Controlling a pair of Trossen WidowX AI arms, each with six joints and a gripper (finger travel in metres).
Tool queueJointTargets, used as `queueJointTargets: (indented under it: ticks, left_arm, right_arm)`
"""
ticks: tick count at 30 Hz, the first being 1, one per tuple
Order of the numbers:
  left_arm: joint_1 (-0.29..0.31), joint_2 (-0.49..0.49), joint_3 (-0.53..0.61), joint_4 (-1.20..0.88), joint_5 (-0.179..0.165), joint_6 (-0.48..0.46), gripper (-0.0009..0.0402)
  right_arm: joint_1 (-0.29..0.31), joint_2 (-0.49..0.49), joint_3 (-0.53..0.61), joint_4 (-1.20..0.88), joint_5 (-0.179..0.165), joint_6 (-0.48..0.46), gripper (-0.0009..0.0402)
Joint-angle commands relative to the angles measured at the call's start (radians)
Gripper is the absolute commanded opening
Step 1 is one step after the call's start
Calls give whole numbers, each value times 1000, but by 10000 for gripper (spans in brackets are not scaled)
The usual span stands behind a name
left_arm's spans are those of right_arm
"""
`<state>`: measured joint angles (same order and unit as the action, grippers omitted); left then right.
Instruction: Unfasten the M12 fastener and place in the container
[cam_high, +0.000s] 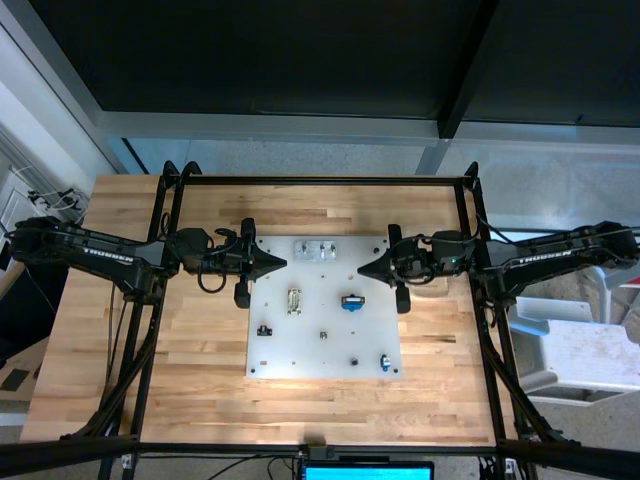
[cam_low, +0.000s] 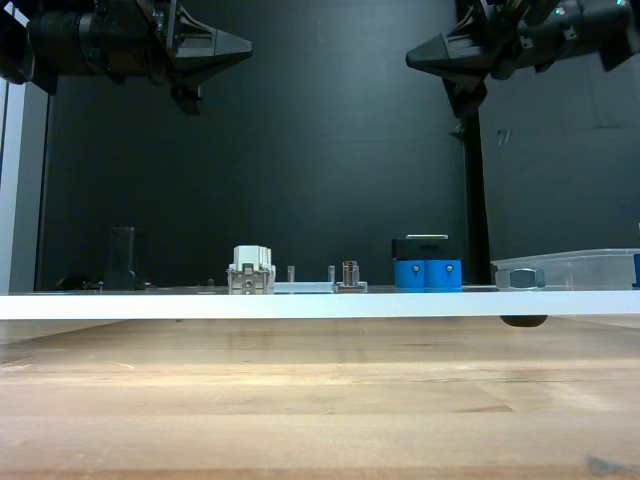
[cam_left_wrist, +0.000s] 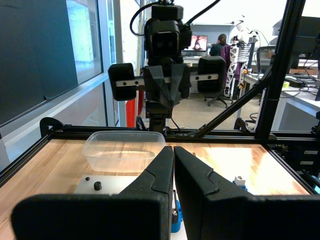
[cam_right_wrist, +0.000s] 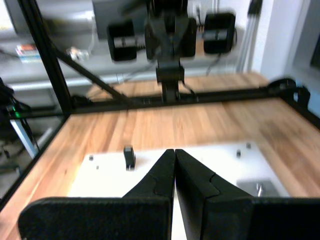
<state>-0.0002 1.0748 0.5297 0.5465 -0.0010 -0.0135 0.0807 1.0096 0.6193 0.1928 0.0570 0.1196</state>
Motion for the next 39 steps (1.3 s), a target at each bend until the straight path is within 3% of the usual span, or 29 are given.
queueJointTargets:
  ticks: [1,9,15,20,25,29,39]
  left_arm:
    - [0,0,0,0,0,0,0]
    - [0,0,0,0,0,0,0]
    - [0,0,0,1,0,0,0]
    - [0,0,0,1,0,0,0]
    - [0,0,0,0,0,0,0]
    - [0,0,0,1,0,0,0]
    - [0,0,0,0,0,0,0]
  right_arm:
    - [34,7,50,-133,29,29,0]
    - [127,29,148,-374,29,68,0]
    - [184,102,218,-521,30,97,0]
    - [208,196,299,-623,32,150,0]
    - [241,294,406,-723,90,190,0]
    - [258,378,489,-812,71,235,0]
    - [272,629,761,-1187,65,420,0]
